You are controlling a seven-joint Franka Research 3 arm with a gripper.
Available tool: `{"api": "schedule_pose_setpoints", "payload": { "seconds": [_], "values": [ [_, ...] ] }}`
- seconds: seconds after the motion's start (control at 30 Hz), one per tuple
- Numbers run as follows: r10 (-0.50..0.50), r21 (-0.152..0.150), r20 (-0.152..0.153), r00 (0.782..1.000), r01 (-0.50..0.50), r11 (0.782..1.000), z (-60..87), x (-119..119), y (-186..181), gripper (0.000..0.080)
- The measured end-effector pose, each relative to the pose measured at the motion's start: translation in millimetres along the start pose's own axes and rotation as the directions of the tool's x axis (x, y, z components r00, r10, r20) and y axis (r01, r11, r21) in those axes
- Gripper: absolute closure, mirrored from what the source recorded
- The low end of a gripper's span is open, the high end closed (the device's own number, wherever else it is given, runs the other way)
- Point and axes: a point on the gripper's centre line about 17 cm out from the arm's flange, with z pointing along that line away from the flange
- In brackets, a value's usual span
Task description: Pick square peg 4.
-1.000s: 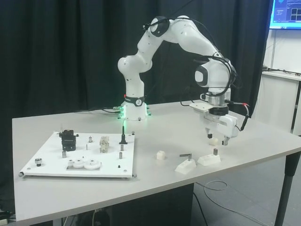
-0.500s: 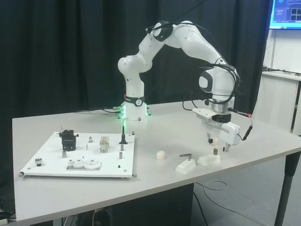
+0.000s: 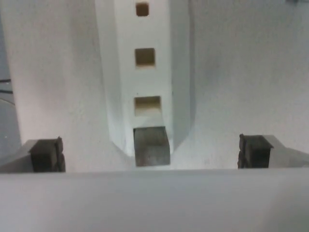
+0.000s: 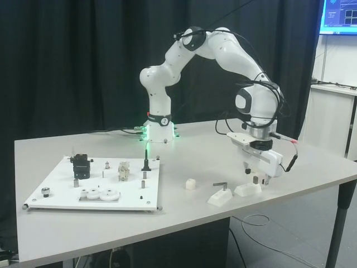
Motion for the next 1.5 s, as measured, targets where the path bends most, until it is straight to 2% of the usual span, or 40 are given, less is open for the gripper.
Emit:
{"api": "schedule_pose_setpoints", "payload": {
  "seconds": [0.27,0.3,0.47,0.5,0.67,0.7,1.0,1.03,1.33,1.5],
  "values": [
    [-0.003,0.010,-0.009,1.000,0.003,1.000,8.6,0.7,-2.4,0.0003],
    [-0.001,0.011,-0.010,1.000,0.001,1.000,9.6,1.1,-2.9,0.0126],
    [0.011,0.019,-0.015,1.000,-0.011,1.000,13.5,2.9,-4.8,0.0126],
    [0.013,0.019,-0.016,1.000,-0.013,1.000,14.0,3.2,-4.9,0.0326],
    [0.026,0.020,-0.015,1.000,-0.026,0.999,15.1,3.8,-5.1,0.0326],
    [0.028,0.020,-0.014,1.000,-0.027,0.999,15.1,3.7,-5.2,0.0488],
    [0.042,0.025,-0.004,0.999,-0.042,0.999,14.4,4.4,-6.6,0.0488],
    [0.042,0.025,-0.004,0.999,-0.042,0.999,14.3,4.8,-6.8,0.0648],
    [0.045,0.030,-0.005,0.999,-0.045,0.999,12.2,7.0,-8.8,0.0648],
    [0.043,0.029,0.000,0.999,-0.043,0.999,6.1,4.7,-8.7,0.0648]
  ]
}}
